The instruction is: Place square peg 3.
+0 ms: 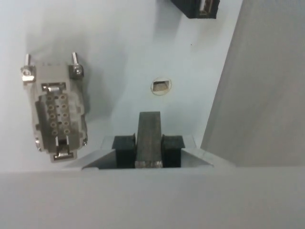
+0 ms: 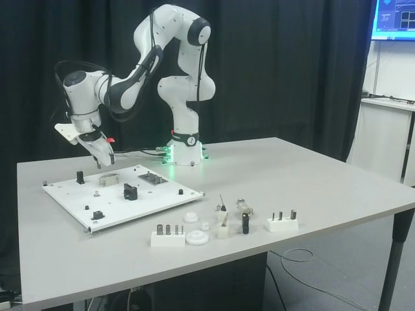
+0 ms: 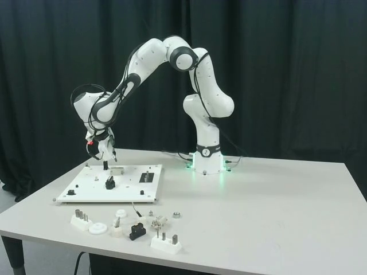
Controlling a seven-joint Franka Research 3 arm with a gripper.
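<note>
The jaws are clenched on the grey square-section metal peg, held upright between the black fingertips of the gripper. In the wrist view the peg sits at lower centre of the frame, its free end pointing toward the small square hole in the white assembly board just above it, not yet entered. A slight twist or offset would, I judge, catch a corner on the rim and jam. The grey multi-pin connector at left is clear only here; the room views alone show the arm tilted over the board's far edge on the grey table.
</note>
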